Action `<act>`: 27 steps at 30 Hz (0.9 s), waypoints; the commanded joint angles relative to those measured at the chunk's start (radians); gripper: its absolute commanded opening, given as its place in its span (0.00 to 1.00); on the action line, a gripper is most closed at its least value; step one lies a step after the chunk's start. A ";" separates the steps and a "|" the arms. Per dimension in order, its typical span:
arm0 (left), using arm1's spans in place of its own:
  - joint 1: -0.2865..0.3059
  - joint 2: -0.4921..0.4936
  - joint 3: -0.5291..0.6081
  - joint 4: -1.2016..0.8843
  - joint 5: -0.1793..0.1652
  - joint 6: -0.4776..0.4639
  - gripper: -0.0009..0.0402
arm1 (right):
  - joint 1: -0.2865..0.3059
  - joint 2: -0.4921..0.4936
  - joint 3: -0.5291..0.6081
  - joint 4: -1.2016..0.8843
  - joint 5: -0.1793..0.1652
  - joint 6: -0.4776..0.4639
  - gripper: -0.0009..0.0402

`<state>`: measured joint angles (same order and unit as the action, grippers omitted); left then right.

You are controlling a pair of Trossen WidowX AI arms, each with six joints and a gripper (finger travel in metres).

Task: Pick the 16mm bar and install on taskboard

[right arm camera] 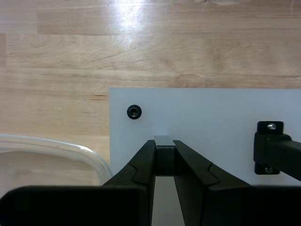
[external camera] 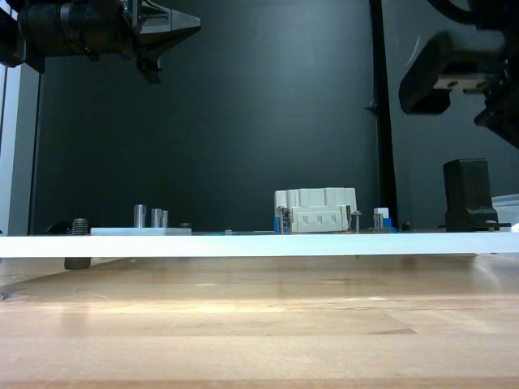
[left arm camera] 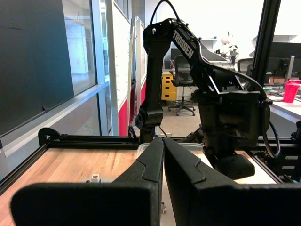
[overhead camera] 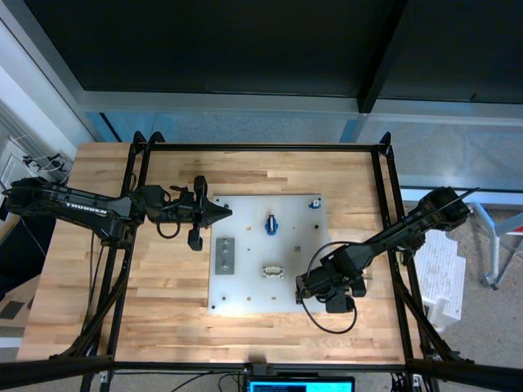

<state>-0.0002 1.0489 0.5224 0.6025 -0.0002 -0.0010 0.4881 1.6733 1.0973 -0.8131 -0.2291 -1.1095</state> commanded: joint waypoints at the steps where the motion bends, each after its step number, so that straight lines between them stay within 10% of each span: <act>1: 0.000 0.000 0.000 0.000 0.000 0.000 0.02 | 0.001 0.000 -0.008 0.005 0.005 0.001 0.02; 27: 0.000 0.000 0.000 0.000 0.000 0.000 0.02 | 0.000 -0.020 0.002 -0.012 0.026 0.023 0.36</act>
<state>-0.0002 1.0489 0.5228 0.6025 -0.0006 -0.0013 0.4896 1.6573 1.0943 -0.8299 -0.2062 -1.0855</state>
